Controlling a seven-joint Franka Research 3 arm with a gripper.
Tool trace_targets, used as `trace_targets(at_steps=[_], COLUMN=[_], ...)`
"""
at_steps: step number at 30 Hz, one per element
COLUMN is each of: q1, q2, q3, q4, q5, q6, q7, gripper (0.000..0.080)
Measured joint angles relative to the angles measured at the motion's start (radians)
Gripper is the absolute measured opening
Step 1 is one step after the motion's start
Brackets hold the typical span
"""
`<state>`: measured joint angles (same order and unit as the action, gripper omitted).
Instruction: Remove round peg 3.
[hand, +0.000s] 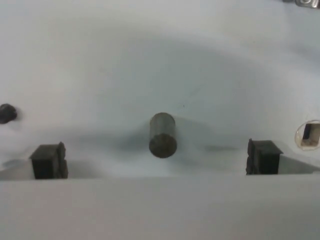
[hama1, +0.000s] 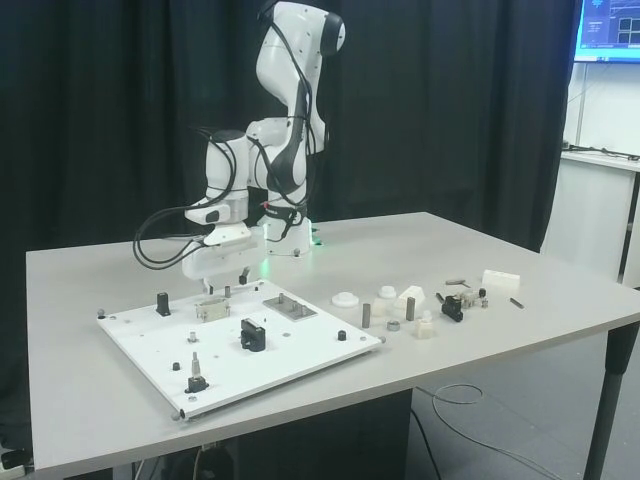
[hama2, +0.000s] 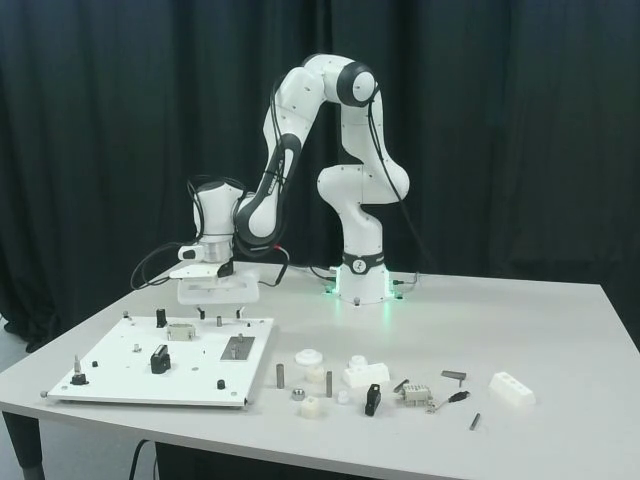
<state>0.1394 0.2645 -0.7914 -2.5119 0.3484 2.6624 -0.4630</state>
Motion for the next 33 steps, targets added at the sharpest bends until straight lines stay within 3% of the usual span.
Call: trace_targets(at_steps=[25, 26, 31, 32, 33], q1=[0.0, 0.0, 0.0, 0.0, 0.0], q2=[0.053, 0.055, 0.059, 0.059, 0.059], q3=[0.015, 0.015, 0.018, 0.019, 0.02], q4=[0.004, 0.004, 0.006, 0.006, 0.006], q5=[0.094, 0.096, 0.111, 0.114, 0.117], q6=[0.031, 0.031, 0.032, 0.033, 0.033], q7=[-0.041, -0.044, -0.052, -0.054, -0.055], gripper=[0.08, 0.0674, 0.0674, 0.0492, 0.0492])
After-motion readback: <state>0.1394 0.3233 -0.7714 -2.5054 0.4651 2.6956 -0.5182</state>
